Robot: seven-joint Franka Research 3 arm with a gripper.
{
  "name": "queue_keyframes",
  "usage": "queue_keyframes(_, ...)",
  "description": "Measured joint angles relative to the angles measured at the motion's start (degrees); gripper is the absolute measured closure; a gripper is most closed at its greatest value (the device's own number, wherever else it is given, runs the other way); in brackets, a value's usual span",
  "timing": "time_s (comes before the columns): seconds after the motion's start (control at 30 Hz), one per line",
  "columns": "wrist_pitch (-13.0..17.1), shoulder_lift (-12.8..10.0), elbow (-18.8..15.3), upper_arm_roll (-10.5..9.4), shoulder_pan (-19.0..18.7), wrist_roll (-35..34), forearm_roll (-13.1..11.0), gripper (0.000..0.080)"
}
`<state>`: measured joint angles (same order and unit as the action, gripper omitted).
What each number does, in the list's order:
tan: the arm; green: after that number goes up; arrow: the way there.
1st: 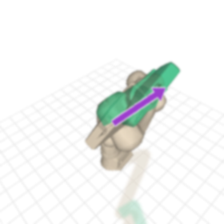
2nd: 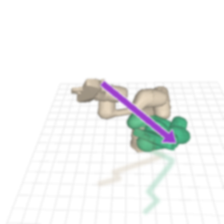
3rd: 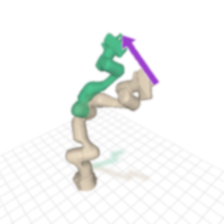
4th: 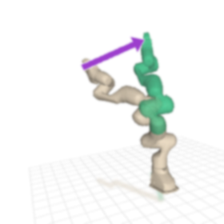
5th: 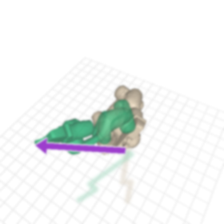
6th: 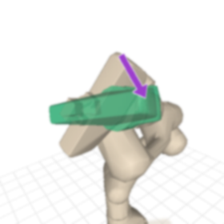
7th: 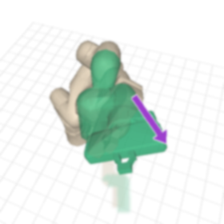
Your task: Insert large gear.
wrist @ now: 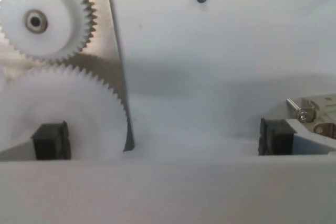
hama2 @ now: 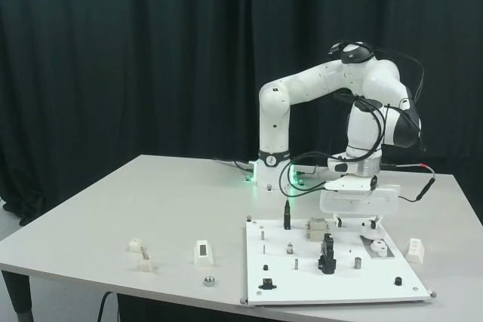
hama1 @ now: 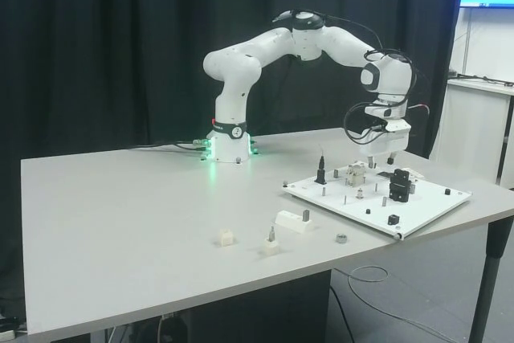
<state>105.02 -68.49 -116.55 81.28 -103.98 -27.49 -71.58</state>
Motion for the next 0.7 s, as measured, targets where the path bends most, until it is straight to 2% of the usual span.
queue_keyframes(0.7, 0.0, 0.01, 0.08, -0.11, -0.39, 0.55, -0.45, 0.0003)
